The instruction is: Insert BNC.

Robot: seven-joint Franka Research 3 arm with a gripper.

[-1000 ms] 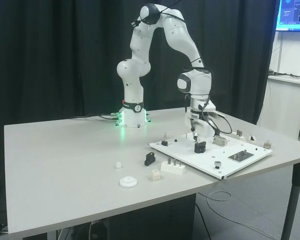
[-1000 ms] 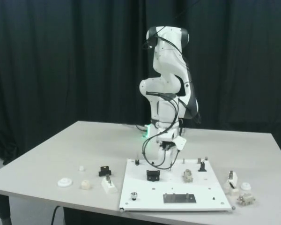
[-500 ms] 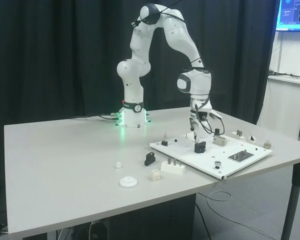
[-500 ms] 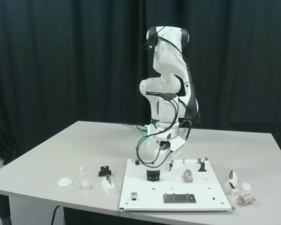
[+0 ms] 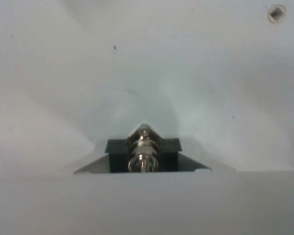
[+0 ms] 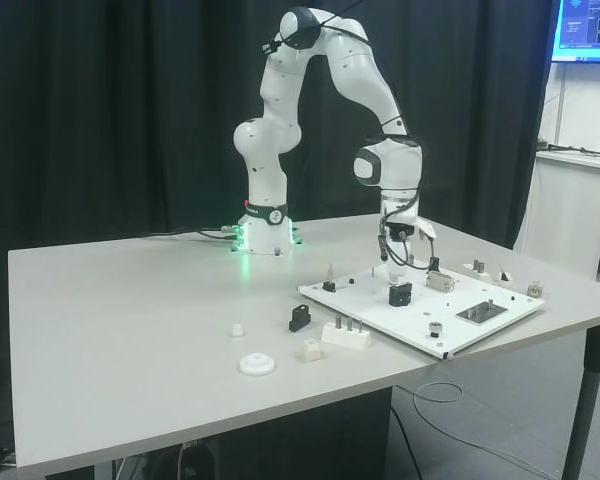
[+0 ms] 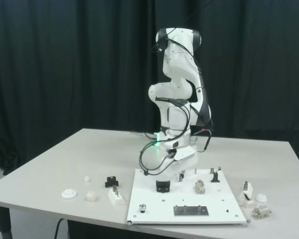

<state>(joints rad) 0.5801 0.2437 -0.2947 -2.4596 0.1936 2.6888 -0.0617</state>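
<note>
On the grey table (image 6: 130, 300), well to one side of the end effector, lie loose parts: a white toothed disc (image 6: 256, 365), a small white cap (image 6: 237, 328), a black clip (image 6: 298, 318), a small pale block (image 6: 311, 349) and a white block with upright pins (image 6: 345, 333). Next comes the white board (image 6: 420, 315), and above its rear part hangs the end effector (image 6: 394, 258) of the white arm (image 6: 325, 60), with a black cable (image 7: 152, 159) looping down beside it. Just in front of the end effector sits a black mount (image 6: 400, 294); nearer the front edge are a round metal socket (image 6: 436, 329) and a grey plate (image 6: 480, 312). In the wrist view a metal BNC connector (image 5: 144, 154) sits in a black holder (image 5: 115, 155) directly below the end effector, seemingly at the board surface, though the view is too soft to say whether it is seated. Whether the end effector is closed on it cannot be told. No readable writing shows on any part; a screen (image 6: 586, 30) on the far wall carries marks too small to read.
</note>
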